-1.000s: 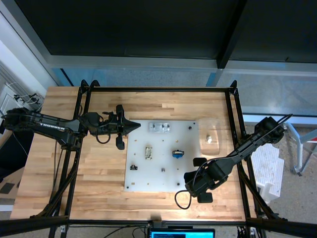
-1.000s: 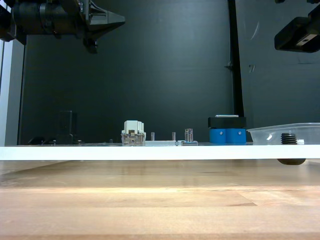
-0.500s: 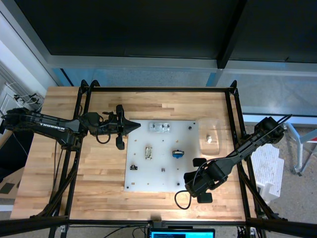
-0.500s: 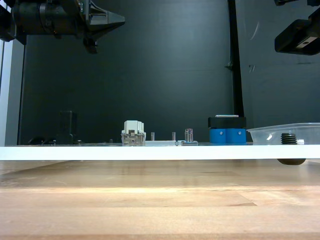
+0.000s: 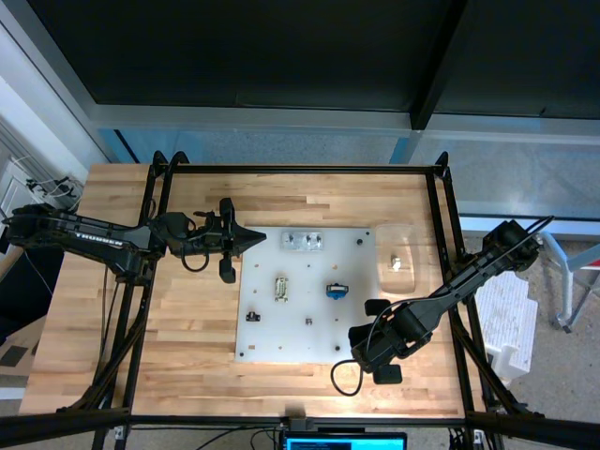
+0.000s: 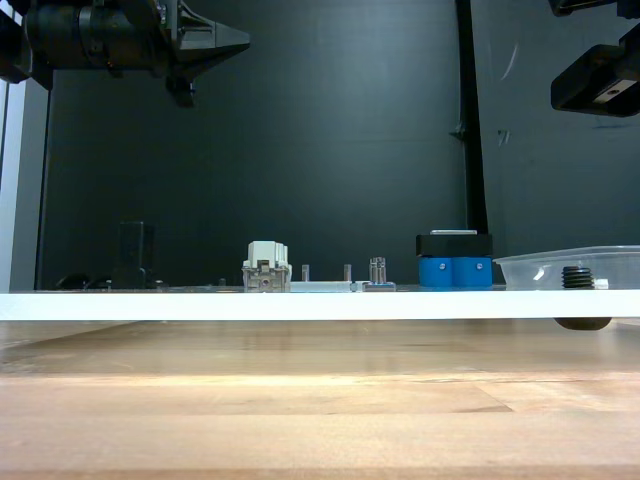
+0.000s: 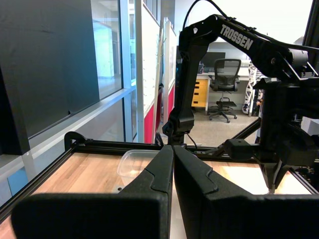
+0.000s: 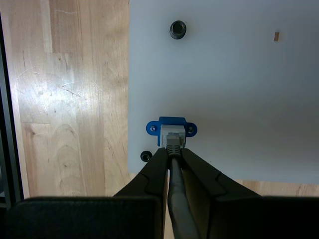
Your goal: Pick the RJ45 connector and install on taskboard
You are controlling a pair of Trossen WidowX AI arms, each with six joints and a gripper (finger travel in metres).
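The RJ45 connector [image 8: 174, 135] sits at the tip of the right gripper [image 8: 173, 150], its pale plug nosed into a blue socket fitting [image 8: 172, 127] on the taskboard [image 8: 239, 89]. How far the plug has seated cannot be made out from this angle. The fingers [image 8: 152, 174] are closed tight on the connector's rear end and the grey cable [image 8: 175, 199] running back from it, with no gap either side. The socket lies close to a corner of the taskboard, with a small black screw [image 8: 145, 156] just beside it and a black grommet [image 8: 178, 30] farther along the same edge.

In the high view the right gripper [image 5: 367, 349] hangs over the near right corner of the taskboard [image 5: 300, 323], hiding the plug beneath it. Elsewhere on the white panel are a cream connector block [image 5: 280, 289], a blue-and-black fitting [image 5: 335, 291] and a silver fitting [image 5: 305, 242]. A clear tray [image 6: 520, 268] rests on the counter [image 5: 187, 319] off the board's far right side, well apart from the right gripper.

The left gripper [image 5: 251, 240] hovers high above the board's far left edge, its fingers [image 7: 154, 174] pressed together and holding nothing.
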